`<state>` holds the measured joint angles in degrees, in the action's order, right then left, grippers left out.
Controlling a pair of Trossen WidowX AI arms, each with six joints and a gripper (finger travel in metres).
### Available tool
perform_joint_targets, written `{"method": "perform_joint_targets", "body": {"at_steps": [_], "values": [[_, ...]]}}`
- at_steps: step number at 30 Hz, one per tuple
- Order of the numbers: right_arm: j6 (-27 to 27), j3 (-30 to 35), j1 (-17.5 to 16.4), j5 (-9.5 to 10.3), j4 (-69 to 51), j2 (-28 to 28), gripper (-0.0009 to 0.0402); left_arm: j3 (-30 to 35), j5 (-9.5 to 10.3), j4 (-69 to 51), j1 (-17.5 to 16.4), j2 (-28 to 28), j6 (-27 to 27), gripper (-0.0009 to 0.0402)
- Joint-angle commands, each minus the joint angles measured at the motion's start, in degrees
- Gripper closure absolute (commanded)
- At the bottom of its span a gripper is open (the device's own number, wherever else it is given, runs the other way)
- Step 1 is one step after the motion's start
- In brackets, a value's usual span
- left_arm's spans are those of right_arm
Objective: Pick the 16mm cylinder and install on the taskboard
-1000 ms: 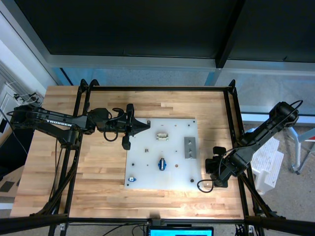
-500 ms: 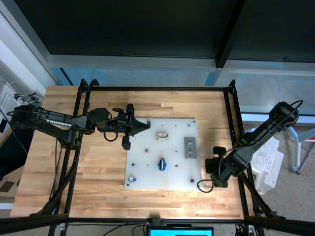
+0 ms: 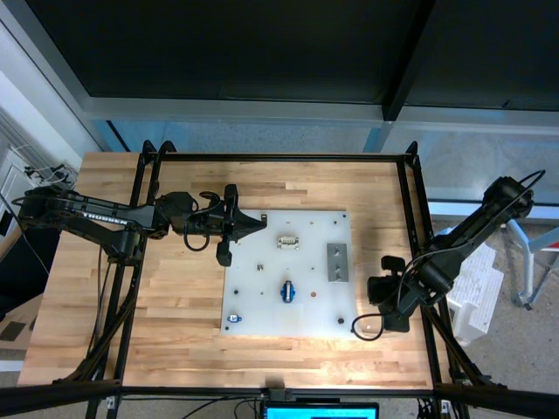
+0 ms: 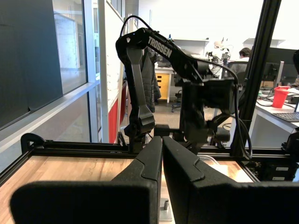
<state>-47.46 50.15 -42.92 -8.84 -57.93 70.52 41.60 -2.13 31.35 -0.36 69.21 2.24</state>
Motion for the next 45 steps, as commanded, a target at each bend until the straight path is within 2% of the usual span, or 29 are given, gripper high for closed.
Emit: {"method": "perform_joint_targets", "body": {"at_steps": [1,5,12,16,19,28,45], "values": [[-0.02,2.86,0.33,-0.11,-4.55,-0.61,0.0387,0.02,0.0,0.02,0.0,0.0,-0.02,0.0392],[0.24,5.38,1.25,-0.13,-7.56,-0.68,0.0387,0.02,0.0,0.02,-0.02,0.0,-0.02,0.0392],[0.39,5.62,1.99,0.09,-7.58,-0.68,0.0387,0.02,0.0,0.02,-0.02,0.0,-0.02,0.0392],[1.49,5.62,4.02,1.92,-7.32,-0.61,0.0387,0.02,0.0,0.02,-0.02,0.0,-0.02,0.0392],[3.45,5.64,6.21,2.01,-6.32,-0.37,0.0387,0.02,0.0,0.02,0.0,0.0,-0.02,0.0392],[11.65,10.12,11.08,1.64,-5.27,5.88,0.0387,0.02,0.0,0.02,0.0,0.0,-0.02,0.0392],[17.94,18.08,17.11,1.36,-0.76,17.53,0.0386,0.02,0.0,0.02,-0.02,0.0,-0.02,0.0392]]}}
